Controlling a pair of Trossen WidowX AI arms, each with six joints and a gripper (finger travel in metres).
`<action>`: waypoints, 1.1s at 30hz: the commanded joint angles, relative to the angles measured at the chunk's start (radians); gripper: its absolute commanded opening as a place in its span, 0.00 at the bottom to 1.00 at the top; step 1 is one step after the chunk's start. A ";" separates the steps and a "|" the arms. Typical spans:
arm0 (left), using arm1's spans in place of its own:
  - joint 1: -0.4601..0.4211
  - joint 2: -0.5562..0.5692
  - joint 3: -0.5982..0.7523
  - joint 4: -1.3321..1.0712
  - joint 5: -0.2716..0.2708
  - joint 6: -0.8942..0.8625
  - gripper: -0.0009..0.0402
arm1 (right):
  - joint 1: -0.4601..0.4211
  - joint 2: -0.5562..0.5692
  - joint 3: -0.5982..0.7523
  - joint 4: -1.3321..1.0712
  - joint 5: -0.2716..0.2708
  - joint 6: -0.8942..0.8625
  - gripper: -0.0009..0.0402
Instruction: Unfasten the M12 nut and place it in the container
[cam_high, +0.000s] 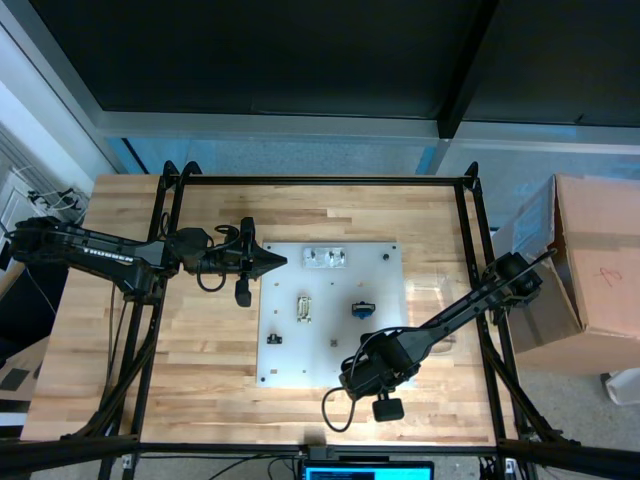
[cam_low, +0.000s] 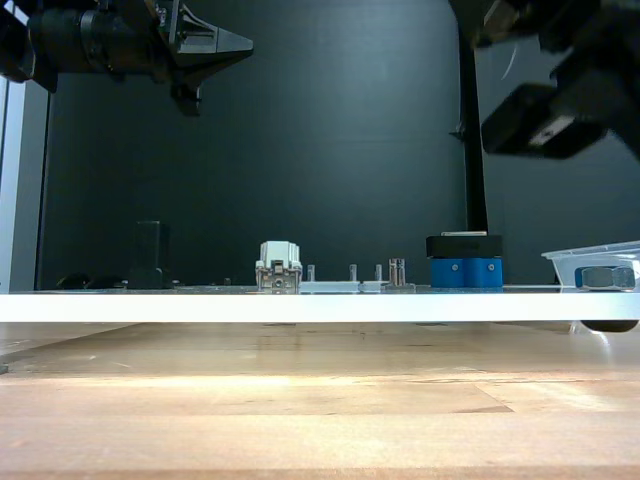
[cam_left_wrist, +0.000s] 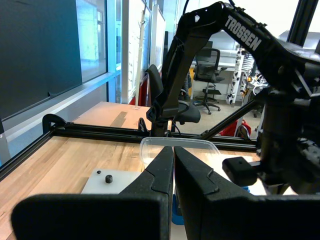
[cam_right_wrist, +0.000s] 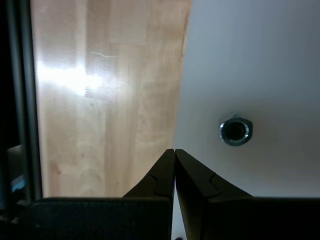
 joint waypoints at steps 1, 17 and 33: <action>0.000 0.000 0.000 0.000 0.000 0.000 0.02 | 0.000 0.002 -0.035 0.051 0.004 -0.003 0.02; 0.000 0.000 0.000 0.000 0.000 0.000 0.02 | -0.005 -0.015 -0.047 -0.007 0.194 -0.007 0.02; 0.000 0.000 0.000 0.000 0.000 0.000 0.02 | -0.004 -0.074 -0.047 -0.039 0.085 0.064 0.02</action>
